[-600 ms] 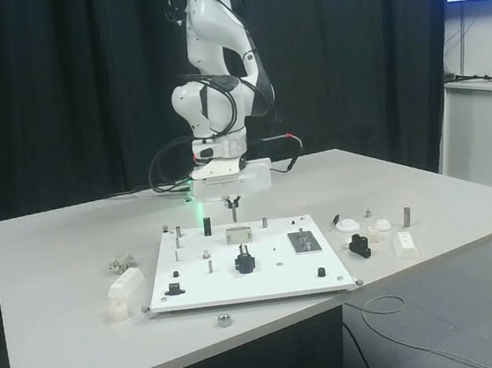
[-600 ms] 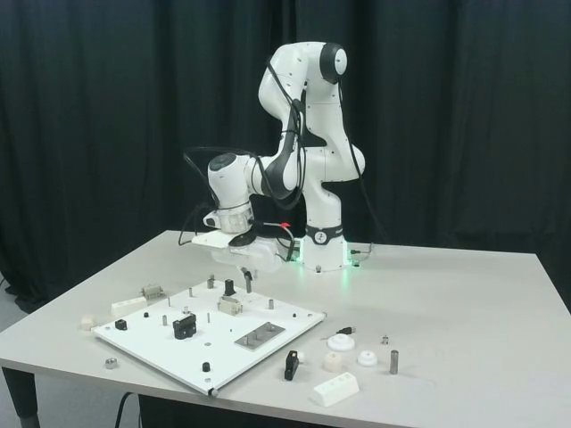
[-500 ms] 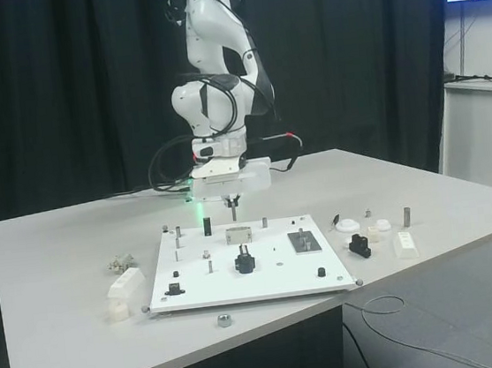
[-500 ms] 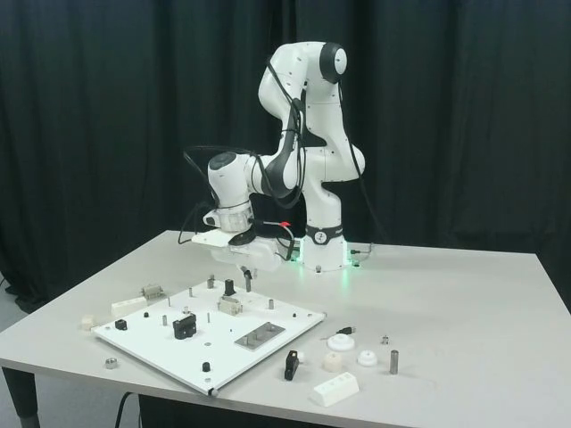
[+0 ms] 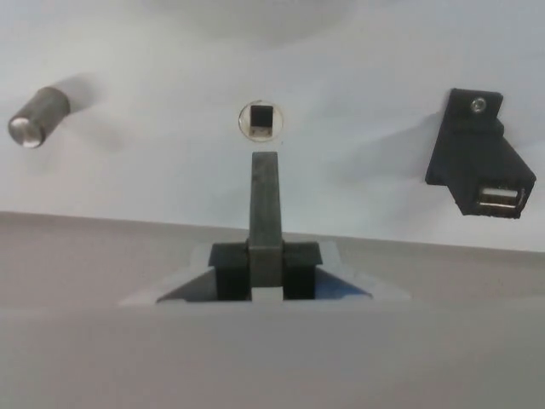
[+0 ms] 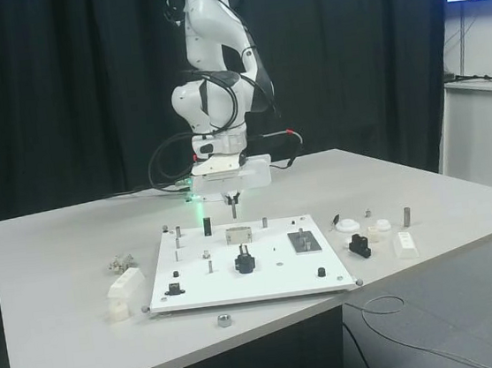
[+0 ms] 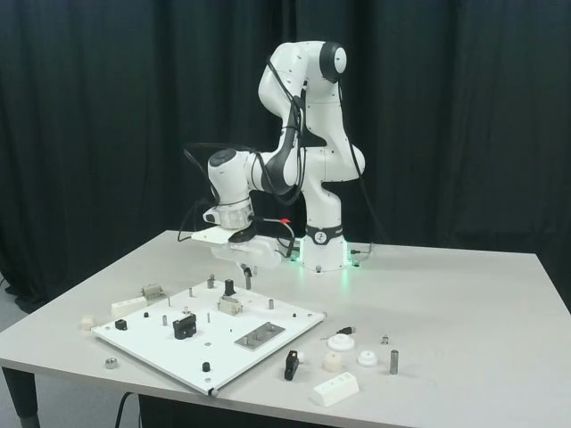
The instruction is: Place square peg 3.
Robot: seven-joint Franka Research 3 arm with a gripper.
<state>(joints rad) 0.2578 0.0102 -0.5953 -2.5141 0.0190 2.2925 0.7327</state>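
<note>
Claw (image 5: 265, 274) clenched on square peg (image 5: 264, 200); hovers above square hole (image 5: 257, 120).

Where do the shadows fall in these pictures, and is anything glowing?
Wrist view: the grey pin and the black socket block throw soft shadows on the white board, and the gripper holding the square peg looks softer than the square hole beyond it. Both room views: even light and a black curtain, with a green glow at the arm's base.
</note>
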